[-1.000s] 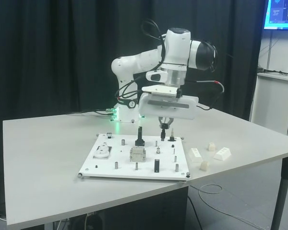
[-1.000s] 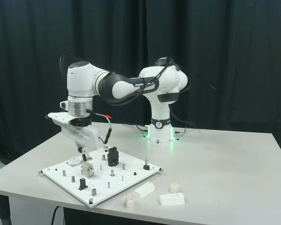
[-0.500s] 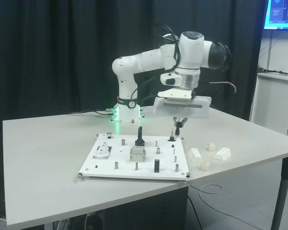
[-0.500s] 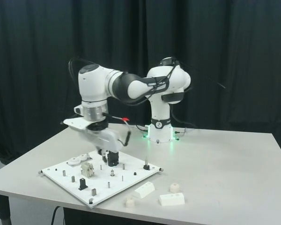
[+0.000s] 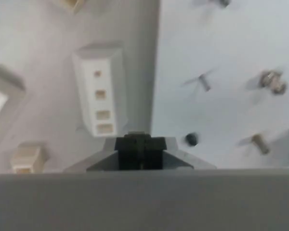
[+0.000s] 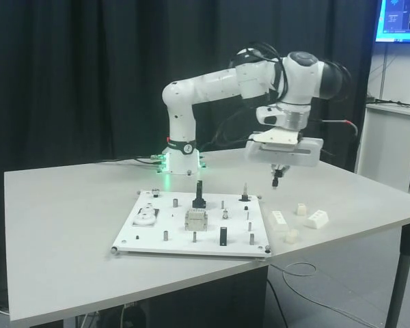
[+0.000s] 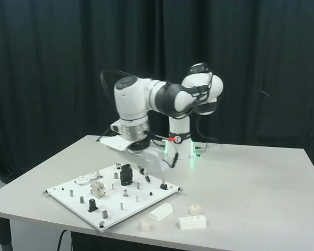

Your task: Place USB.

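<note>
My gripper [image 6: 277, 180] hangs above the table, just past the right edge of the white board [image 6: 150, 236] and short of the white blocks. Its fingers [image 5: 140, 152] are shut on a small black USB plug, most of which they hide. Below it in the wrist view lies a long white socket block [image 5: 98, 94] with several small slots, resting on the table beside the board's edge [image 5: 156, 72]. That same block [image 6: 278, 219] [image 7: 161, 211] shows in both room views. From the second room view the gripper [image 7: 142, 170] appears in front of the board's far part.
The board [image 7: 63, 197] carries several pegs, a black part [image 6: 199, 200] and a grey part [image 6: 195, 220]. Other white blocks [image 6: 316, 219] [image 6: 292, 236] [image 7: 192, 222] lie on the table to the board's right. The arm's base [image 6: 181, 160] stands behind the board, with green lights.
The arm has swung sideways from above the back of the board, past its right edge, towards the white blocks. The gripper has stayed shut on the plug throughout.
</note>
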